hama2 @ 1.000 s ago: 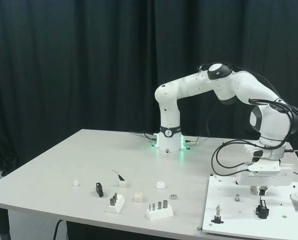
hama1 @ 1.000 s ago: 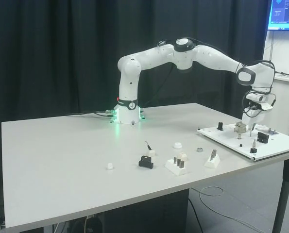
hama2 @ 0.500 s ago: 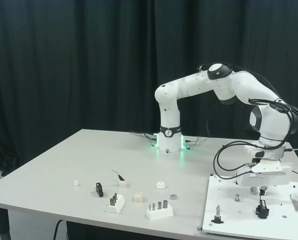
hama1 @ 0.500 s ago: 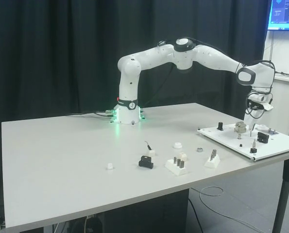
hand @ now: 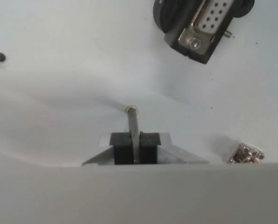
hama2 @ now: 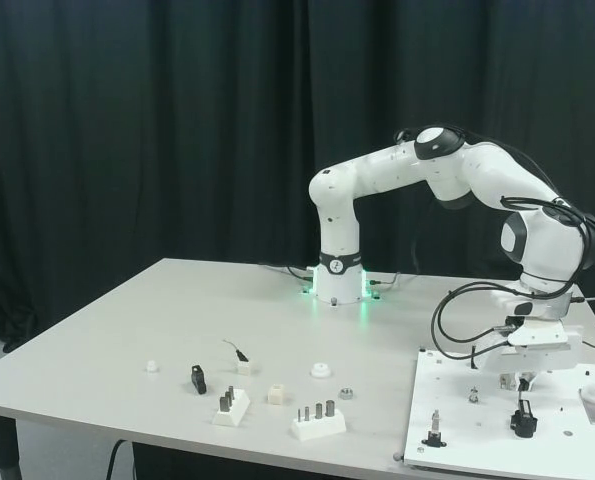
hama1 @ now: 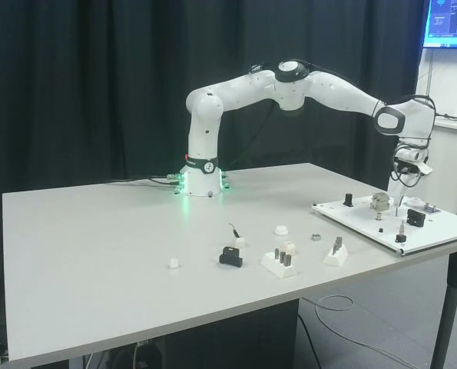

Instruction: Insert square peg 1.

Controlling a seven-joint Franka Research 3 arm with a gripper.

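The gripper [hama2: 524,380] hangs low over the white board [hama2: 457,440], its fingers clenched on a thin square peg [hand: 133,133]

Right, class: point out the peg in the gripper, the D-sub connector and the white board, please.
peg [hand: 133,133]: wrist view, middle of its thin shaft.
D-sub connector [hand: 208,25]: wrist view, its pin face.
white board [hama2: 477,440]: second room view, bare part near its front edge.
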